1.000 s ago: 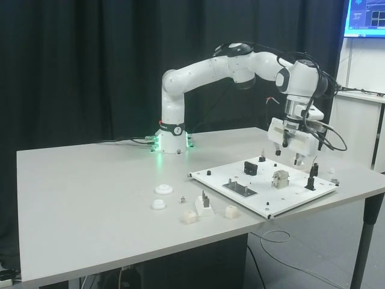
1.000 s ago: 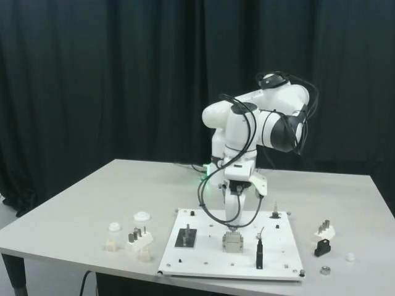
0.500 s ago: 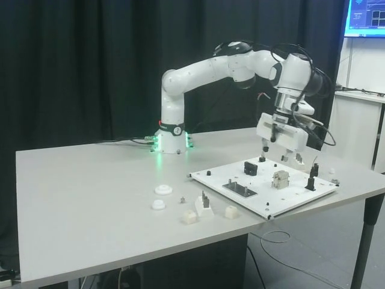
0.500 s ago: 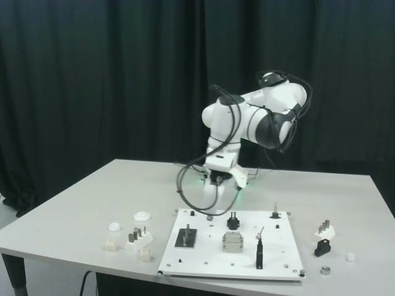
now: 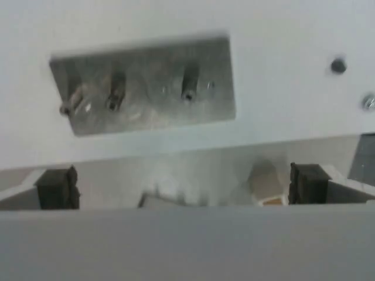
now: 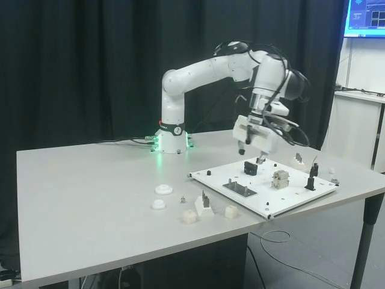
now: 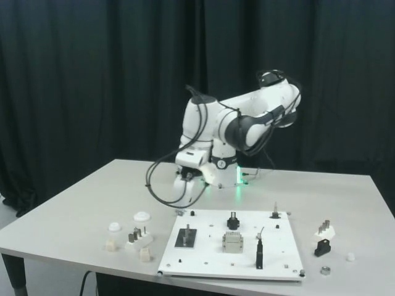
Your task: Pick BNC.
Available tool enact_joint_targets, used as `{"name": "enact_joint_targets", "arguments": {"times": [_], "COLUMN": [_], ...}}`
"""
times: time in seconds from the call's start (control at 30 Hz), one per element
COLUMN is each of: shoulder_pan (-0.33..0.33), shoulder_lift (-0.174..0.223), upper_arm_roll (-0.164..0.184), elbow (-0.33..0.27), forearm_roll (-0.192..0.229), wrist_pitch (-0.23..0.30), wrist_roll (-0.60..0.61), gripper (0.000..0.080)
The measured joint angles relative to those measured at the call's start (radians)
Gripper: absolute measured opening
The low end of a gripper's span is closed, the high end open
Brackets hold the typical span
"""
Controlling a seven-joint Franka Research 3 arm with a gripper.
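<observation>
On the left of the grey table [image 7: 74, 209] lie some small white parts [image 7: 142, 216], near a white block with pegs [image 7: 138, 238]. They are loose and well away from the arm.

Next comes the white board [image 7: 281, 265]. On its left side sits a grey plate [image 7: 185, 238] with a metal post. The gripper [image 5: 181, 186] hangs in the air above the back left corner of the board, and the wrist camera looks down on that plate. The two black fingertips [image 5: 56, 187] are far apart, and nothing is between them.

In the middle of the board stand a black round part [image 7: 233, 221] and a grey block [image 7: 232, 242]. To the right is a thin black part [image 7: 259, 253], and near the back edge a small post [image 7: 274, 214]. Off the board on the right are a few more loose bits [image 7: 321, 247].

The BNC plug is probably one of the small parts standing on the board, but the pictures do not show for sure which one.

To do this step well, the arm should go right over the plug first, keep its fingers wide, and come straight down. One finger should go on each side, and neither should bump the parts close by. Then it should squeeze gently and lift straight up.
</observation>
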Motion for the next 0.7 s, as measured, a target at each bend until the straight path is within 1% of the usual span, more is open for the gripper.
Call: {"name": "enact_joint_targets", "arguments": {"times": [0.13,0.3,0.53,0.7], "shoulder_pan": [-0.009,-0.023,-0.052,-0.077], "shoulder_lift": [-0.001,-0.004,-0.013,-0.019], "upper_arm_roll": [0.0,0.0,0.001,0.001], "elbow": [-0.041,-0.087,-0.137,-0.164], "forearm_roll": [0.025,0.055,0.104,0.139], "wrist_pitch": [0.028,0.053,0.083,0.105], "wrist_roll": [-0.047,-0.071,-0.063,-0.017], "gripper": [0.08,0.08,0.08,0.08]}}
